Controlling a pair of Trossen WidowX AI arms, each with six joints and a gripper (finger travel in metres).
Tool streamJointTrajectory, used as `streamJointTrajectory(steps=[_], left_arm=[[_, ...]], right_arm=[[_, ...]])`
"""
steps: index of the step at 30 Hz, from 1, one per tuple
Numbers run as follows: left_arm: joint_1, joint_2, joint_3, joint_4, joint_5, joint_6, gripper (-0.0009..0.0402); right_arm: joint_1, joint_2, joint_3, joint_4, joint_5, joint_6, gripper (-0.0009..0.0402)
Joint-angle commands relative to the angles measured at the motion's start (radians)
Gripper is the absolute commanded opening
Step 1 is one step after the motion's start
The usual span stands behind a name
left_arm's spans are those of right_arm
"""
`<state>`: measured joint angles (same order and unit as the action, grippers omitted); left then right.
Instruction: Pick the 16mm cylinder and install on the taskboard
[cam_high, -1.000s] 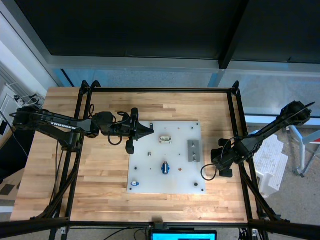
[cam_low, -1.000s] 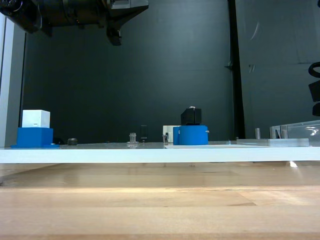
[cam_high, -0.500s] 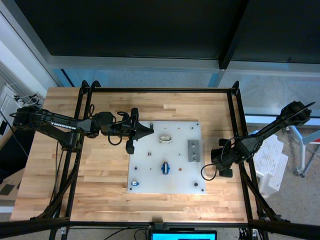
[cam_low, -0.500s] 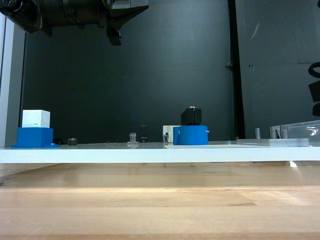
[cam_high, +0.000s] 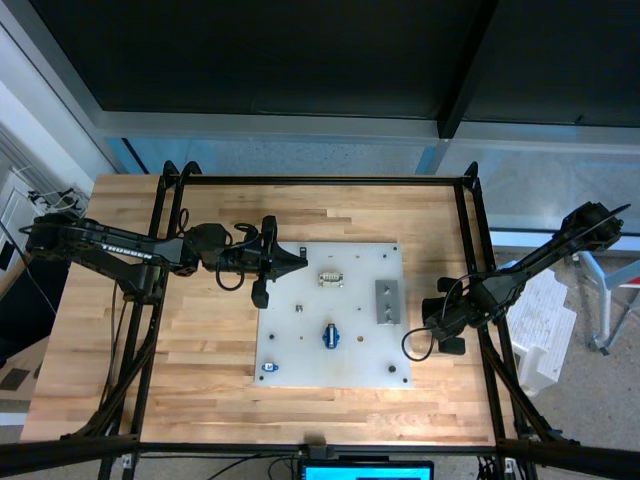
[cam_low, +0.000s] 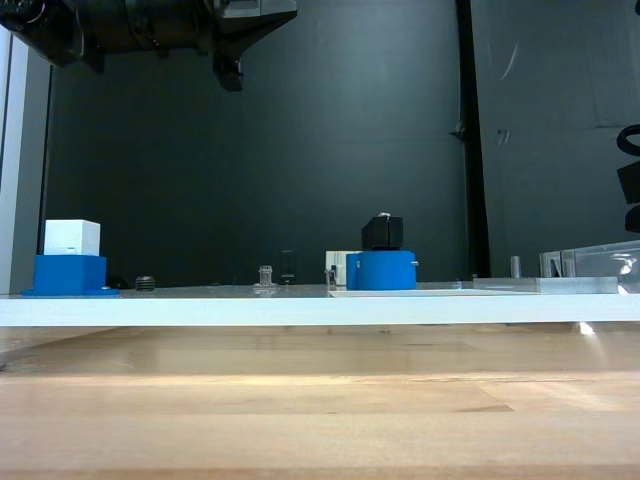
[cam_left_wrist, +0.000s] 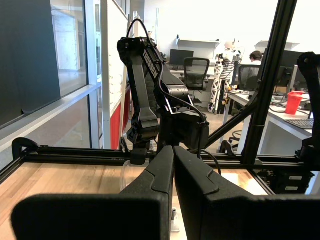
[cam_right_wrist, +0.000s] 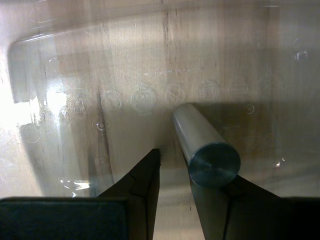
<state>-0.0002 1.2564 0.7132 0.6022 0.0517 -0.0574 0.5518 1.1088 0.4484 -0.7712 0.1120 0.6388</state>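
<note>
The 16mm cylinder (cam_right_wrist: 200, 140), a silver-grey round peg, lies on its side in a clear plastic tray (cam_right_wrist: 75, 100). My right gripper (cam_right_wrist: 175, 155) is low over the tray and open by a narrow gap. The peg's near end sits beside and over one finger (cam_right_wrist: 212, 205), not between the two. From above, the right gripper (cam_high: 440, 325) is just off the right edge of the white taskboard (cam_high: 300, 345). My left gripper (cam_high: 300, 258) hovers high over the board's back left corner, and its fingers (cam_left_wrist: 160, 170) are pressed together with nothing in them.
The board carries a grey metal block (cam_high: 387, 300), a blue fitting (cam_high: 331, 335), a beige connector (cam_high: 331, 277) and a small blue-and-white part (cam_high: 268, 369). A black frame (cam_high: 320, 181) runs around the table. The clear tray (cam_low: 600, 255) stands at the board's right edge.
</note>
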Motion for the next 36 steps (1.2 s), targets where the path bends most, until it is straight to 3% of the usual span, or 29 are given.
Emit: streamJointTrajectory(steps=[1, 13, 36], left_arm=[[0.0, 0.0, 0.0, 0.0, 0.0, 0.0, 0.0], [0.0, 0.0, 0.0, 0.0, 0.0, 0.0, 0.0], [0.0, 0.0, 0.0, 0.0, 0.0, 0.0, 0.0]], right_arm=[[0.0, 0.0, 0.0, 0.0, -0.001, 0.0, 0.0057], [0.0, 0.0, 0.0, 0.003, -0.002, 0.0, -0.0002], [0.0, -0.003, 0.035, -0.027, -0.009, -0.019, 0.0]])
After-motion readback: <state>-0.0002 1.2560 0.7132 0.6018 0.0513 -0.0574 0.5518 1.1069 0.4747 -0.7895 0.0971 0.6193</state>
